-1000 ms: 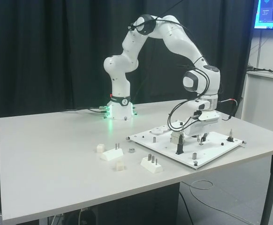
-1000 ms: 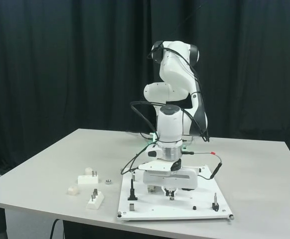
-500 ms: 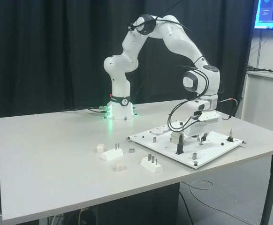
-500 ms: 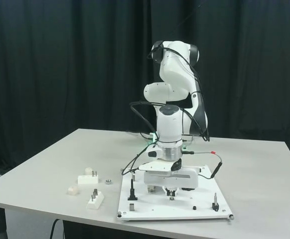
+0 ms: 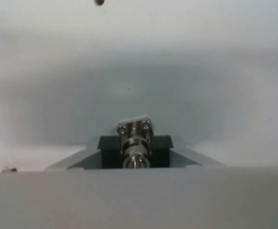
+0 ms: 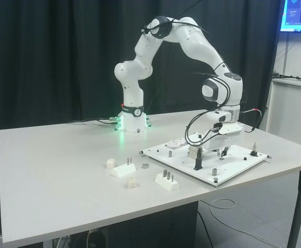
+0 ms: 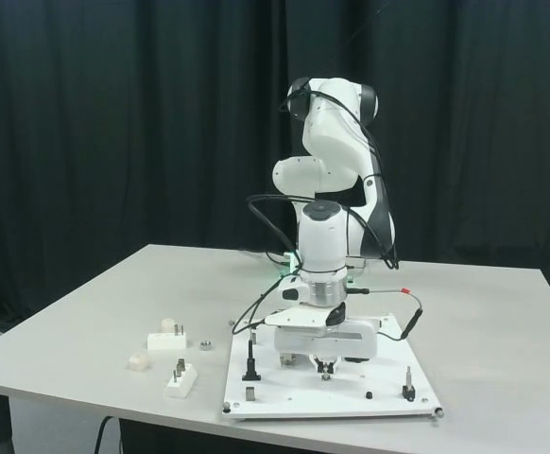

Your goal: Insert BNC.

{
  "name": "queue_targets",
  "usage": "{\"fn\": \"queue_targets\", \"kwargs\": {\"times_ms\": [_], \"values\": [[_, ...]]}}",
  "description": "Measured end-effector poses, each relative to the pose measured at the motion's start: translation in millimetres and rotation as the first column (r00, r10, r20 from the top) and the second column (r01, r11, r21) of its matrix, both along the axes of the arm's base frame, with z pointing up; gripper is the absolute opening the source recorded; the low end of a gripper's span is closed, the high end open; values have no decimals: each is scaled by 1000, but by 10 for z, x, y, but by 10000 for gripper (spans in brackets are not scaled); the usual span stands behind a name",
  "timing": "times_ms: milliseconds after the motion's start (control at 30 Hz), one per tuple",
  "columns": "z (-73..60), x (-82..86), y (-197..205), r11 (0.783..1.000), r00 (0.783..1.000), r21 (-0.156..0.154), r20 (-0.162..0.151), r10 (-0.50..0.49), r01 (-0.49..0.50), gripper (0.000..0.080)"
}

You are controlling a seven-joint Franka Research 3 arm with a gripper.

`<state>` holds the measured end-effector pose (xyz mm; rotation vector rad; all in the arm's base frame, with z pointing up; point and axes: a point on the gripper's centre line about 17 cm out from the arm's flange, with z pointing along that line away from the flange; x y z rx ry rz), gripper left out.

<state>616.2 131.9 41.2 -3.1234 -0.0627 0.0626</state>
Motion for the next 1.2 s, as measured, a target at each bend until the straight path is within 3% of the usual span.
{"fn": "queue_targets", "kwargs": {"times_ms": [433, 833, 1200], "values": [[-1, 10, -9, 1000, 1000, 0, 4, 0, 0, 124], [-4, 17, -11, 991, 991, -5, 6, -131, 131, 124], [-4, 16, -7, 995, 995, -4, 6, -95, 95, 124]]}}
